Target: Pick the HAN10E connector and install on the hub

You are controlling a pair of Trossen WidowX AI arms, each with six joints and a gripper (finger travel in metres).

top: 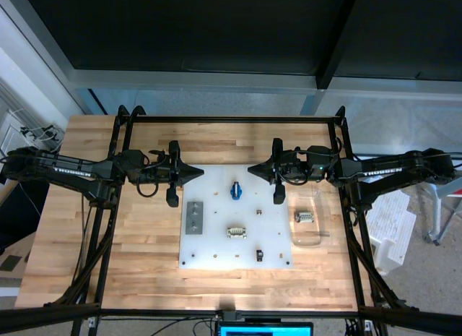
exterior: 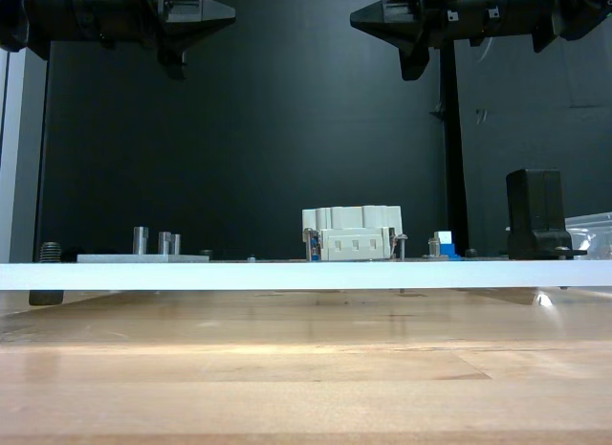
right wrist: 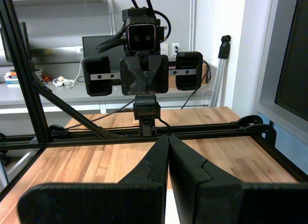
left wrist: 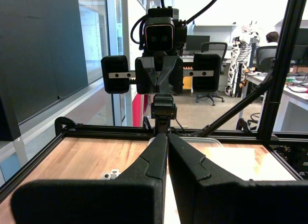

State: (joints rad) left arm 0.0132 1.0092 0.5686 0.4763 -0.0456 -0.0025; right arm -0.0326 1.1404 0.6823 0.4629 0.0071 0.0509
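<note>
Grippers left (top: 201,171), right (top: 250,168) over one plate (top: 216,251)

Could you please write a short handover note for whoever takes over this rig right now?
Left gripper: shut, empty, held high over the far left part of the white plate.
Right gripper: shut, empty, held high over the plate's far edge, facing the left one.
HAN10E connector: lying in the clear tray, right of the plate.
Hub: on the plate, nothing mated to it.
Done: nothing yet.
Left: pick the connector and seat it on the hub.
</note>
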